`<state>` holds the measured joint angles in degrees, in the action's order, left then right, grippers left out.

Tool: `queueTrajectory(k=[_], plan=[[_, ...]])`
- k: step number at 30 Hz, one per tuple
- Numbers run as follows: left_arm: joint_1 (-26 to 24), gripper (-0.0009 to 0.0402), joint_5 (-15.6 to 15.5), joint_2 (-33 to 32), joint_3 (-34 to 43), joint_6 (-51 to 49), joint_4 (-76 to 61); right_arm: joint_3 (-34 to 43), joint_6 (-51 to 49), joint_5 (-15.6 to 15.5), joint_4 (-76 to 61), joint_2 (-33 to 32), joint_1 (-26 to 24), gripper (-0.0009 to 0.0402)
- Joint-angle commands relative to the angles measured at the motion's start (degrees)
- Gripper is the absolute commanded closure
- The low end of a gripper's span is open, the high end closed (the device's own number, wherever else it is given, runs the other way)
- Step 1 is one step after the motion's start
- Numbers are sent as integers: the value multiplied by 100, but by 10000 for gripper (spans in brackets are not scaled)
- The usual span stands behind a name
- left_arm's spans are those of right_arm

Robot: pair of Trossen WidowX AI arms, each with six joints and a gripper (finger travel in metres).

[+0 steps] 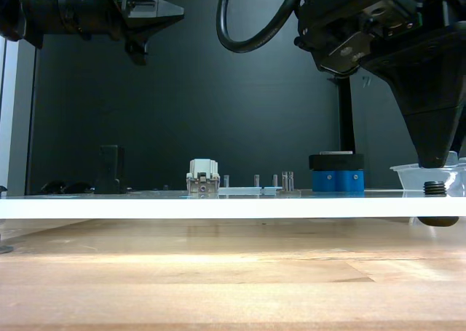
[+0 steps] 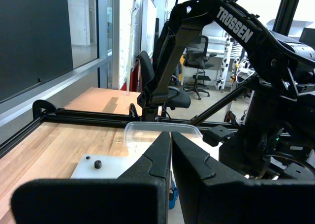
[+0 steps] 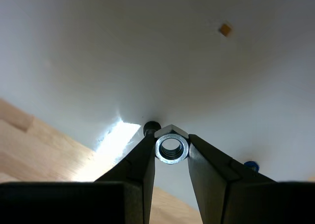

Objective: Pick the M12 nut and place it on its threads and fasten

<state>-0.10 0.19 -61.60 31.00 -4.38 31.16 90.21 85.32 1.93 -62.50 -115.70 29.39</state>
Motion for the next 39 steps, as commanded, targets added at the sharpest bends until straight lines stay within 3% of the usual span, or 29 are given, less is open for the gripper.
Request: queueTrajectory(k=[1, 19, 25, 34, 36, 39], plan=[[2, 393, 0, 0, 0, 0, 2, 2, 98, 2, 15, -2, 0, 375], [0, 393, 0, 0, 0, 0, 2, 2, -151, -35, -4, 15, 4, 375], [0, 393, 0, 0, 0, 0, 2, 13, -2116, -50, 0, 101, 15, 375], [2, 393, 0, 0, 0, 0, 2, 13, -6996, -348, 0, 131, 52, 375], [2, 393, 0, 0, 0, 0, 2, 13, -7608, -345, 17, 131, 57, 375], [0, 393, 0, 0, 0, 2, 2, 13, -7733, -345, 22, 131, 55, 375]])
